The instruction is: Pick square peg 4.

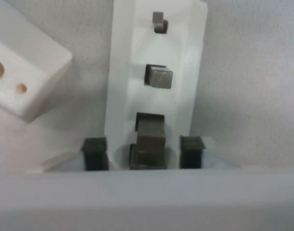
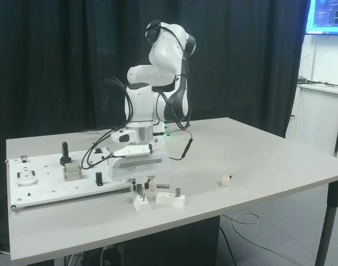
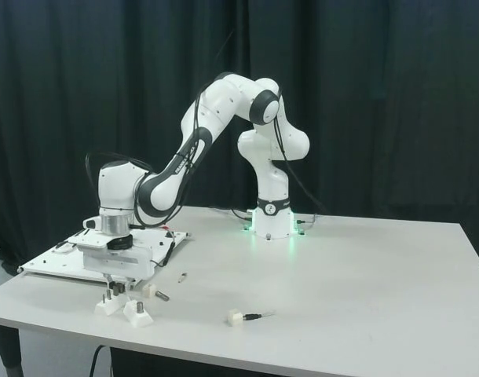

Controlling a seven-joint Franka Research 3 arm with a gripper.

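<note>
The end effector [image 1: 143, 155] hides the nearest peg's [image 1: 149, 144] base.

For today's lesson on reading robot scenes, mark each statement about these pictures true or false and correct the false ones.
1. The end effector is lowered over the white peg holder. True.
2. The holder carries one peg only. False: it carries several, one between the fingertips.
3. The end effector's fingers are clamped on that peg. False: there are gaps on both sides.
4. A small white block lies apart on the grey table. True.
5. The arm's base stands on the floor. False: on the table.
</note>
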